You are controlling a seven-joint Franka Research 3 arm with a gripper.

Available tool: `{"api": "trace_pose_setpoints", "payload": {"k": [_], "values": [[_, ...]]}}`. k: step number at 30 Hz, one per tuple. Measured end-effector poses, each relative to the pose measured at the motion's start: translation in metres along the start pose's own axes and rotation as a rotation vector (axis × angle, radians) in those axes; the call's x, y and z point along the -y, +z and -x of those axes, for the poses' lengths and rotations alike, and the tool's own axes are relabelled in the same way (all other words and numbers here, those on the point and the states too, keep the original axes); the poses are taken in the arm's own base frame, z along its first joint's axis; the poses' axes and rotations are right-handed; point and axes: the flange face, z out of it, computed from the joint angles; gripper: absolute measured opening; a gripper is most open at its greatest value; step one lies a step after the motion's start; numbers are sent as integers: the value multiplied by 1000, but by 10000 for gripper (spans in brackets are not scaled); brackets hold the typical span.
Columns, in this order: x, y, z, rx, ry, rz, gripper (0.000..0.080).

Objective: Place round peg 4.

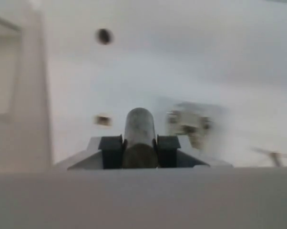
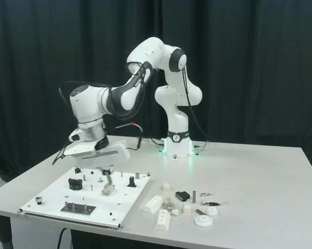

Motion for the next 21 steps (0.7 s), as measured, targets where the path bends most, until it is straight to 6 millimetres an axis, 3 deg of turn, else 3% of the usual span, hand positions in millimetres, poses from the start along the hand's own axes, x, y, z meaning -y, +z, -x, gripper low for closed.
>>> {"api": "trace_pose_setpoints", "payload": {"k": [21], "values": [[96, 31, 76, -33, 3, 10, 150]]}}
